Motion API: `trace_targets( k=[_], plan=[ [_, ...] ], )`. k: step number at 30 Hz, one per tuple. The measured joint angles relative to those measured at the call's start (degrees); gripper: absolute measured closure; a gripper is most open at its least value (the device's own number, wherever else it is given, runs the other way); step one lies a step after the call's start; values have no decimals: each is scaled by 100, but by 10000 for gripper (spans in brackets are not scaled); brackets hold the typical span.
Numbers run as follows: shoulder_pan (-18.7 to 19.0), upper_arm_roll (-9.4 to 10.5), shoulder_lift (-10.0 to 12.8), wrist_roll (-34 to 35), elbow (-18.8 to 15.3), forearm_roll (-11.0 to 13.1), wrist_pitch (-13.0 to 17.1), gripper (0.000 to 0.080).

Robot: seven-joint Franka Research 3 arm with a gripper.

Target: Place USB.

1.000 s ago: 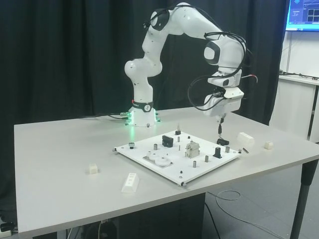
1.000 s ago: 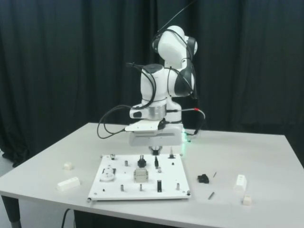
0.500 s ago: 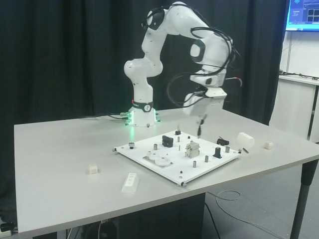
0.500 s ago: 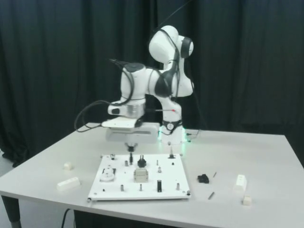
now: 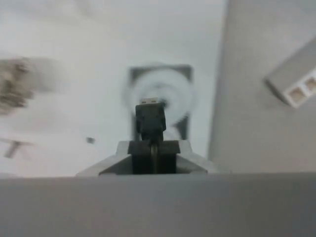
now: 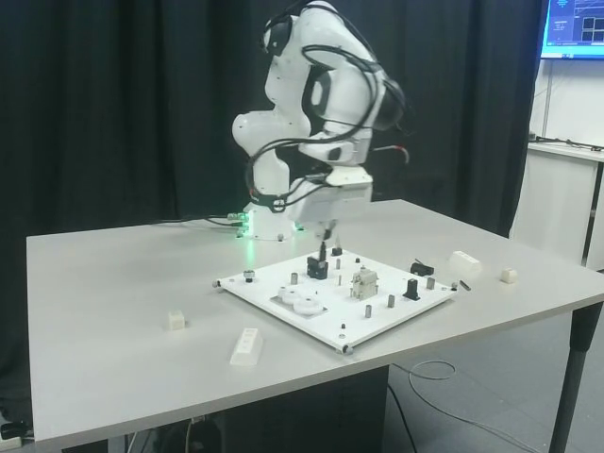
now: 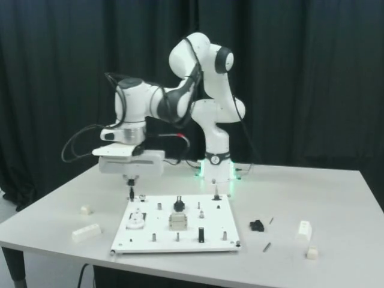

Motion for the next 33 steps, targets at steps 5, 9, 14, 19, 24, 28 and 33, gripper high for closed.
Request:
trace_targets(
  k=[5, 9, 14, 19, 24, 28, 33],
  plan=[
    [-285, 1, 3, -301, -8, 15, 30, 780],
    [-487, 1, 20, -440, -30, 20, 74, 780],
    [-716, -1, 72, -699, -45, 20, 117, 780],
    [-946, -9, 160, -1053, -49, 20, 139, 780],
    [-1150, -60, 272, -1411, -58, 36, 194, 780],
    [-1304, -92, 357, -1656, -60, 73, 276, 780],
    [-1476, -116, 445, -1919, -61, 181, 393, 780]
  ],
)
